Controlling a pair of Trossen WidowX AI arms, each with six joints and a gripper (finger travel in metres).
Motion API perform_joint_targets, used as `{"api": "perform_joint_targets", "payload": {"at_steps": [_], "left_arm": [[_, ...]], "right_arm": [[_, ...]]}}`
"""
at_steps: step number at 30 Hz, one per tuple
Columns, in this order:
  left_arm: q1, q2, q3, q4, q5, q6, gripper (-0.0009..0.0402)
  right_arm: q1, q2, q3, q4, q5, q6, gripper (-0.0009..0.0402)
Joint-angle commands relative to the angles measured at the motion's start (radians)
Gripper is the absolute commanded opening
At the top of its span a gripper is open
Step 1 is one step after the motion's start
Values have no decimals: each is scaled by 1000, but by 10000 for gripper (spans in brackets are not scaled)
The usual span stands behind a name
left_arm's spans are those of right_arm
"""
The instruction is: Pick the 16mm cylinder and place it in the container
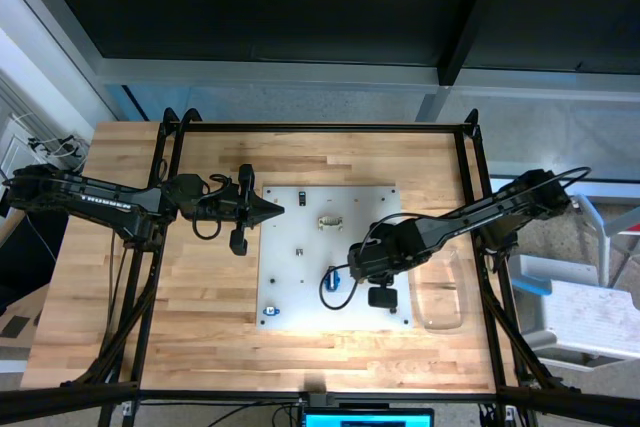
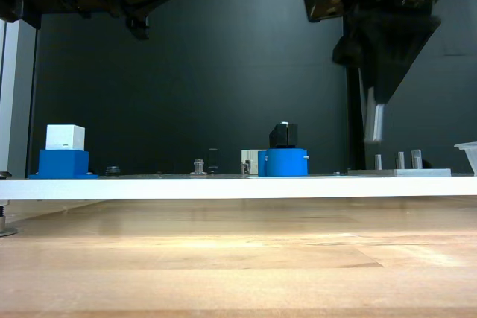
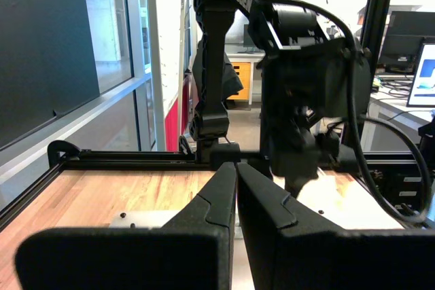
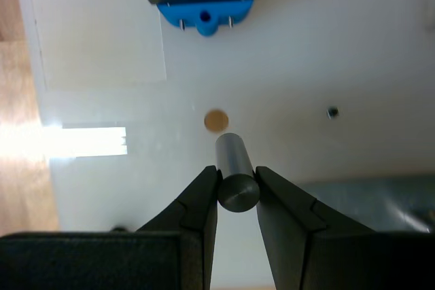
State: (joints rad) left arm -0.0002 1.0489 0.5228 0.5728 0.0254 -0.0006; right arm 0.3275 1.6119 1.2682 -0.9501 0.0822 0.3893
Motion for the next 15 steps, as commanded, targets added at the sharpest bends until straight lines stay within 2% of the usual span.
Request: {"api": "perform_joint_targets", "payload": {"at_steps": [1, 3, 7, 15], "left_arm": [[0, 0, 0, 0, 0, 0, 0], [0, 0, 0, 0, 0, 0, 0], [0, 0, 0, 0, 0, 0, 0], [0, 0, 0, 0, 0, 0, 0]], "right_arm": [[3, -37, 0, -45, -8, 23, 27], [3, -60, 0, -74, -13, 27, 28], [5, -99, 0, -122, -78, 45, 27], [34, -169, -36, -171, -83, 88, 27]]}}
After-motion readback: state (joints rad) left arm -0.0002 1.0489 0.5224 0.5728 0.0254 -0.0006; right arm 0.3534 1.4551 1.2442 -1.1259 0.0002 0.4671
